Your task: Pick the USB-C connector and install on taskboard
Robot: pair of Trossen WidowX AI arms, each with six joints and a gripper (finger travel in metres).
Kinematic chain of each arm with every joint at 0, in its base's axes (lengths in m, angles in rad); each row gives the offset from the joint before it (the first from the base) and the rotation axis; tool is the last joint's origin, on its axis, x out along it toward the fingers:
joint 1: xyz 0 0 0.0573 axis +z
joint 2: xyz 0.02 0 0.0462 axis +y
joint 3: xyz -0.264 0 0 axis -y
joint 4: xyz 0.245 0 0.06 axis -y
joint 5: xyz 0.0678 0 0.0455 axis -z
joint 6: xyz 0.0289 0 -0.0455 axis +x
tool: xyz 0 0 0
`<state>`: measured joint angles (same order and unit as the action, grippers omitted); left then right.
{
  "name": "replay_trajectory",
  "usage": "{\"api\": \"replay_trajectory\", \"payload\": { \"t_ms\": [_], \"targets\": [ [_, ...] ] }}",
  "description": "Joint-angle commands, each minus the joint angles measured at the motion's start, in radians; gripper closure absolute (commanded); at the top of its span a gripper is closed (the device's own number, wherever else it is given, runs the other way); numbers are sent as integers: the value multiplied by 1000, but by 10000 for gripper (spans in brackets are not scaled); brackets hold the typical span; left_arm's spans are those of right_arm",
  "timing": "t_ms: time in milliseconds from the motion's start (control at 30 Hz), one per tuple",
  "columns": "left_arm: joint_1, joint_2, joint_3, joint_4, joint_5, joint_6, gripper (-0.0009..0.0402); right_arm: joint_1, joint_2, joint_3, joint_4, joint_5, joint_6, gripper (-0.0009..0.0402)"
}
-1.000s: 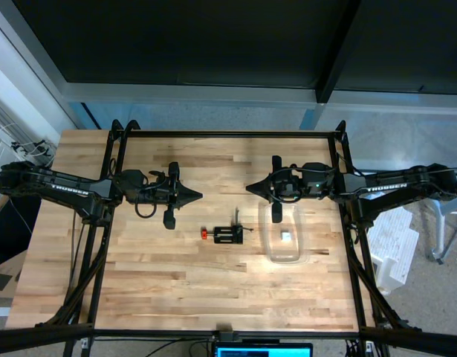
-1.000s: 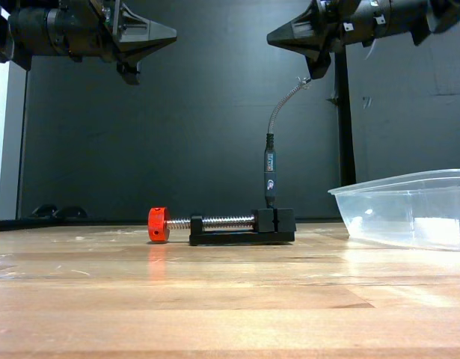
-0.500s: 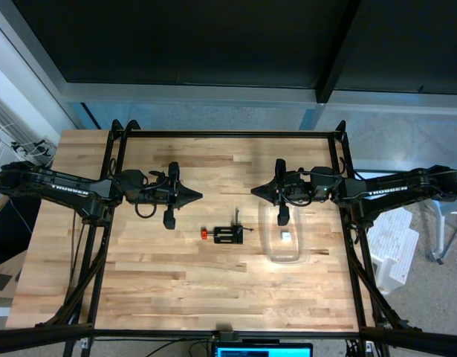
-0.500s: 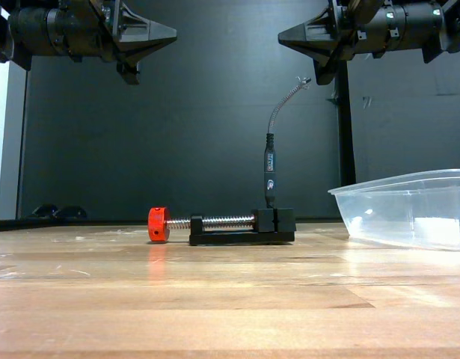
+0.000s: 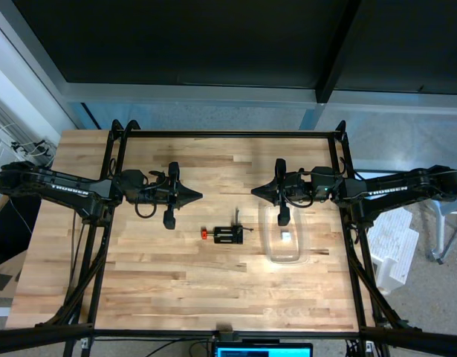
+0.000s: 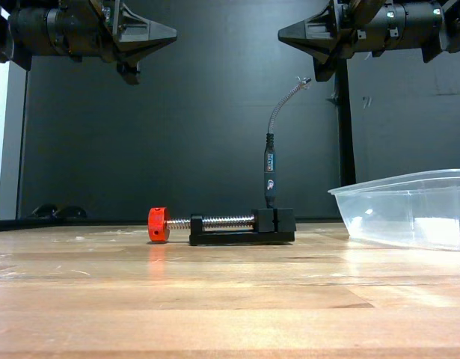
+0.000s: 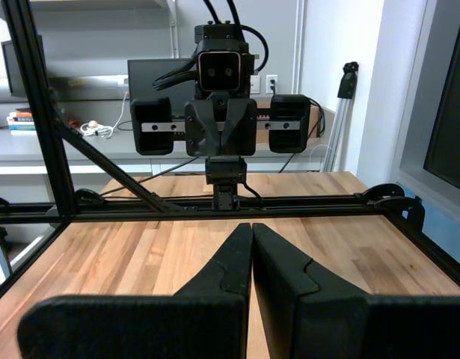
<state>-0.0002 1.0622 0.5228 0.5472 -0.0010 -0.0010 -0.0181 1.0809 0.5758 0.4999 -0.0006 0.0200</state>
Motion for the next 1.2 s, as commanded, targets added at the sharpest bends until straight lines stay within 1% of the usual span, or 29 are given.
{"api": "replay_trajectory", "payload": {
  "t_ms": [33,300,1200],
  "targets": [
    [0,0,0,0,0,0,393,1,2,0,-2,0,-3,393],
    [0,0,0,0,0,0,393,1,2,-33,29,0,8,393],
    [0,0,0,0,0,0,393,1,2,-32,44,0,16,393]
  ]
}}
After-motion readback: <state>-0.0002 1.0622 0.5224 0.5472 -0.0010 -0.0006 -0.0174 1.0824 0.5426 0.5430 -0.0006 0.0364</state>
